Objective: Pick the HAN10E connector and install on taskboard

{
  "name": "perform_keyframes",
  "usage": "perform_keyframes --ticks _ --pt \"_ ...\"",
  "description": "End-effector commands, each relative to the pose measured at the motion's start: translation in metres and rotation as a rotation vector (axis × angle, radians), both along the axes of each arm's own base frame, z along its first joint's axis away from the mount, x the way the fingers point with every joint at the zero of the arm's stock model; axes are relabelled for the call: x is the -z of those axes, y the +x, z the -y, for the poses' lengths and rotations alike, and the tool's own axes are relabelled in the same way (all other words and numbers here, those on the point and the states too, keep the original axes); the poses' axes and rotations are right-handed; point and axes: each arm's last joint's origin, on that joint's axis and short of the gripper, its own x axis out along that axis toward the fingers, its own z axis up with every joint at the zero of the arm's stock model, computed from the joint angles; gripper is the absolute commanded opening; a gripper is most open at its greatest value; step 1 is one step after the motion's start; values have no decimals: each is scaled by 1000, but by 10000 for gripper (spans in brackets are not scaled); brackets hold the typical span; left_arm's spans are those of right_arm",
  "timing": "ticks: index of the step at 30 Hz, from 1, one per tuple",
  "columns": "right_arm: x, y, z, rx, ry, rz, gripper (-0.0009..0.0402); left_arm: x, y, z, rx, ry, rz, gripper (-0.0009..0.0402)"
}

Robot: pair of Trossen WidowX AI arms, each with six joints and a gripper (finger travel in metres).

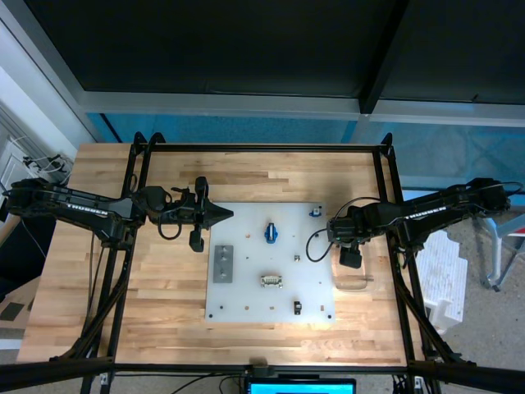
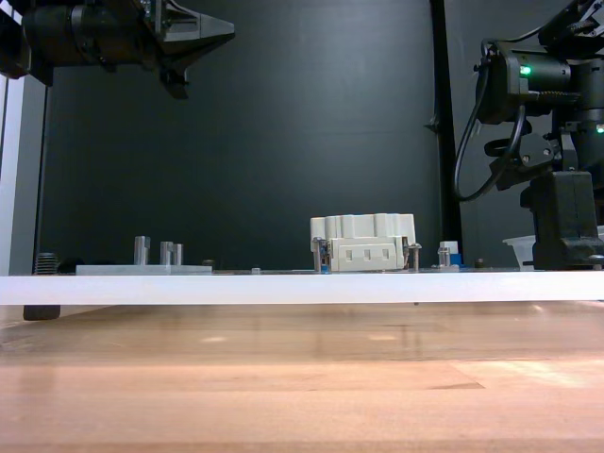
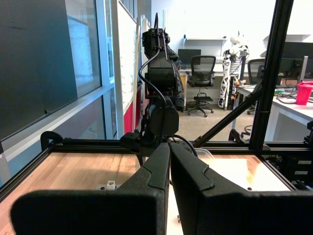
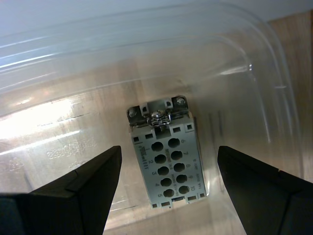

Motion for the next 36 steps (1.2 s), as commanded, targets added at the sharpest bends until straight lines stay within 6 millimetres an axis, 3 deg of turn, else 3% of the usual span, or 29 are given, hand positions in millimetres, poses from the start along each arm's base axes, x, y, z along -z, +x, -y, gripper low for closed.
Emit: perform_keyframes --ticks 1,24,30,36 --pt "0 0 0 4 -12 0 258 0 0 0 0 0 0 1" --pt "-8 0 0 9 -7 9 28 0 0 0 0 0 0 1" --pt "-26 -1 0 19 -6 -3 -1 0 0 0 0 0 0 1" --pt "-50 0 0 18 -5 4 5 0 0 0 0 0 0 1"
